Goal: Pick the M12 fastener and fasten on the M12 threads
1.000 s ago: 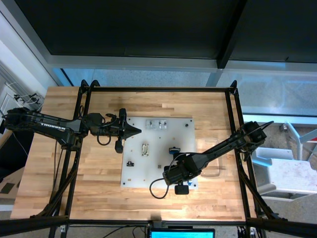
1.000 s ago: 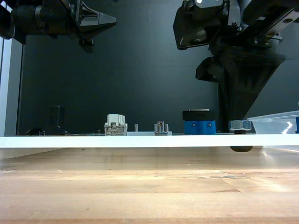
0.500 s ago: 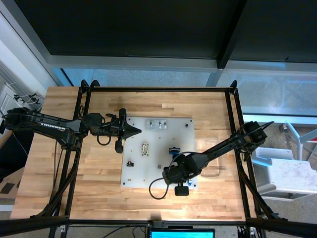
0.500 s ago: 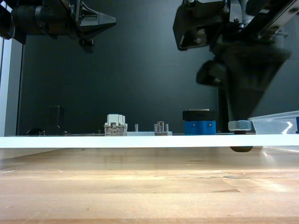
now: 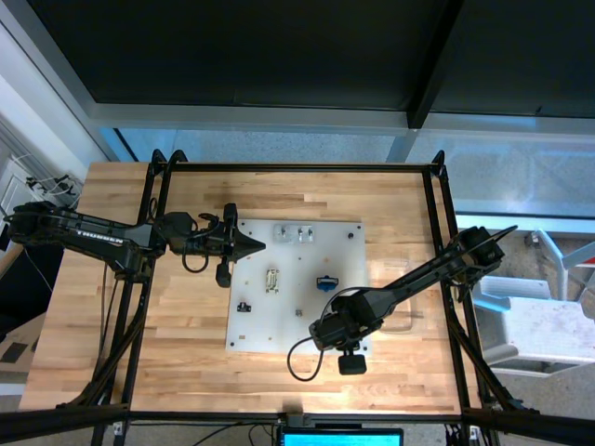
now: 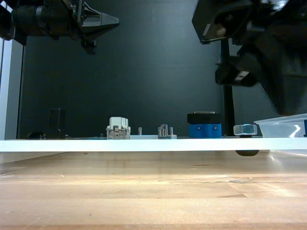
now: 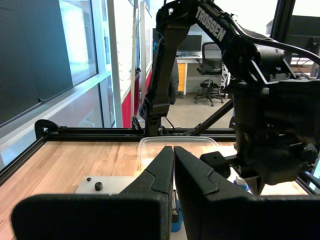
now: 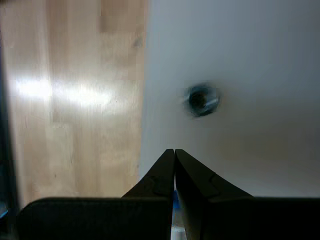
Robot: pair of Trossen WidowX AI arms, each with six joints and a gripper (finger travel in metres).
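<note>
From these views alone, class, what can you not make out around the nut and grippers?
Right wrist view: nut blurred below the shut right gripper; thread engagement unreadable.
Low view: nut hides the stud's ribs.
High view: right arm covers nut and stud.
Left gripper, shut, parked above board's far left edge.

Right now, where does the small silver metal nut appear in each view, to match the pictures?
High view: hidden under the right gripper at the white board's near right edge.
Low view: small silver nut on its dark stud, before the clear tray.
Left wrist view: not visible; left gripper above the board's left edge, jaws shut.
Right wrist view: nut on the board, beyond the shut jaws.
Shared landmark: the white board.
</note>
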